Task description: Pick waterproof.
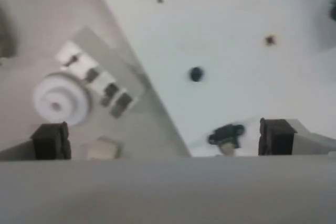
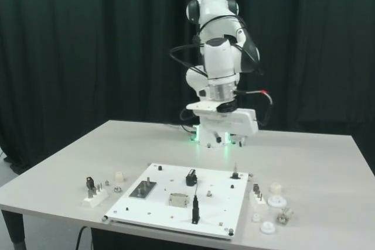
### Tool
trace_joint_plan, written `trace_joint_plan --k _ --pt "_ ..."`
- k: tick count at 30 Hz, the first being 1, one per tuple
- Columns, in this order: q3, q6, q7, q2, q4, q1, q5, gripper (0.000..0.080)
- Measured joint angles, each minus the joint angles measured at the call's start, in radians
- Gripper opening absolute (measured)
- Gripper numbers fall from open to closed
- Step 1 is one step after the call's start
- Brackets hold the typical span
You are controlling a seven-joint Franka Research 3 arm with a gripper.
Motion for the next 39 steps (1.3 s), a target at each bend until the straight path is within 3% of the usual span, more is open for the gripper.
trace_joint_plan --k 6,15,21,27,39 --pt "0.0 0.005 0.03 0.033 0.046 0.037 -0.017 0.08" --pt "0.0 0.011 0.084 0.084 0.112 0.072 -0.102 0.08" --pt "0.0 0.011 0.04 0.123 0.155 0.089 -0.156 0.08" --pt "0.0 0.011 -0.064 0.156 0.184 0.095 -0.163 0.08" --pt "-0.001 0.022 -0.133 0.216 0.235 0.118 -0.173 0.08"
